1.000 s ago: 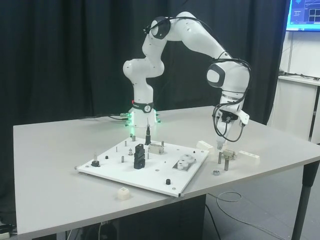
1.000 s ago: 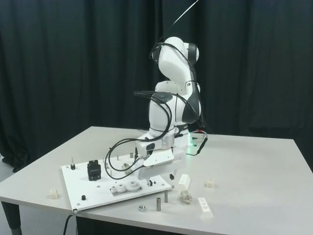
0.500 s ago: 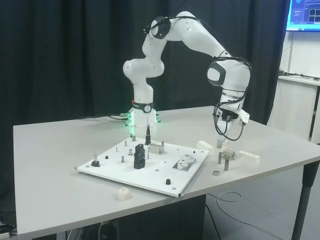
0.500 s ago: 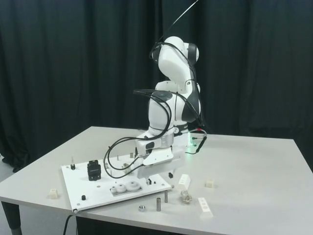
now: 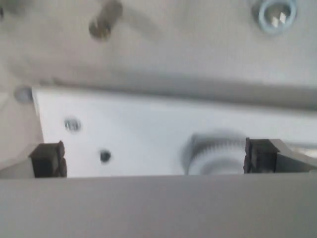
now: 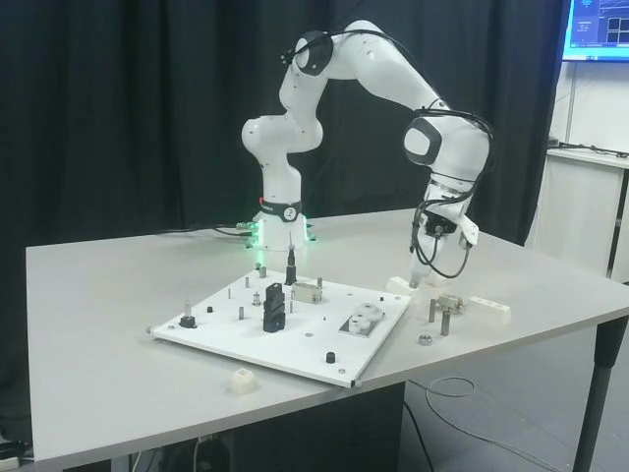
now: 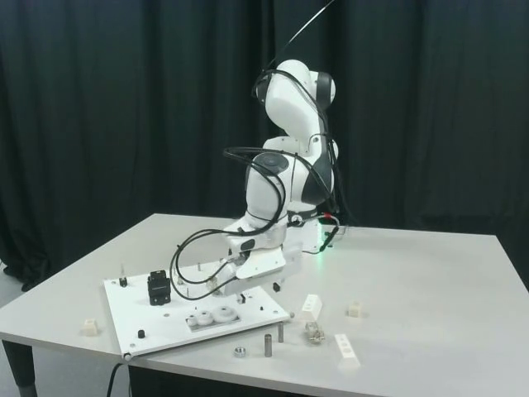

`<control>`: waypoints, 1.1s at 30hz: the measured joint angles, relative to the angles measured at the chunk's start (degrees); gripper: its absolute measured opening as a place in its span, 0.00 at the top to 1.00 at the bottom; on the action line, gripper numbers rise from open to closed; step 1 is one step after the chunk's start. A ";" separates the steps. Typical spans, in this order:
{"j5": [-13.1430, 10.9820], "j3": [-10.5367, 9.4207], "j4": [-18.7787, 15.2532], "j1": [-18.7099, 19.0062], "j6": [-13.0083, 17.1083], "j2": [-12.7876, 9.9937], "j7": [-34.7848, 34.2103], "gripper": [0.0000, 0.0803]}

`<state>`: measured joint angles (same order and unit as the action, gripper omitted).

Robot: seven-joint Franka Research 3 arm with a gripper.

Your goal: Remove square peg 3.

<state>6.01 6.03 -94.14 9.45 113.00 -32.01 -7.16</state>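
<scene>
The claw (image 5: 151, 158) stands wide open with nothing between its two black fingertips (image 5: 48, 159) (the gap takes up most of the wrist view). Below it lies the near edge of the white board (image 5: 148, 124), and a white toothed gear (image 5: 215, 156) sits on the board close to one fingertip. Beyond the board's edge, on the grey desk (image 5: 198, 44), a small metal pin (image 5: 101, 25) and a metal nut (image 5: 277, 12) show.

In the first room view the claw (image 6: 425, 267) hangs over the board's (image 6: 285, 334) far right edge, just above a white block (image 6: 401, 285) that lies on the desk (image 6: 98, 295) beside the board. Which piece is square peg 3 cannot be told from these views. Further right lie two upright pins (image 6: 432, 312), a small metal fitting (image 6: 453, 301) and a long white block (image 6: 489, 305). A black part (image 6: 272, 306) stands on the board, and a small white cube (image 6: 243, 381) rests on the desk in front of it.
</scene>
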 joint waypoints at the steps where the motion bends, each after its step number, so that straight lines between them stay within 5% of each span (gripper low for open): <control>1: 0.35 0.15 -0.18 -0.02 -0.53 0.17 0.10 0.00; 7: 2.33 0.49 -2.48 -0.63 -2.78 1.76 0.94 0.00; 16: 4.71 0.49 -9.72 -1.83 -2.22 5.94 1.36 0.00; 33: 9.58 0.53 -26.89 -3.81 8.33 14.64 -1.96 0.00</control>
<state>15.59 6.56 -121.03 5.64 121.33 -17.37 -9.11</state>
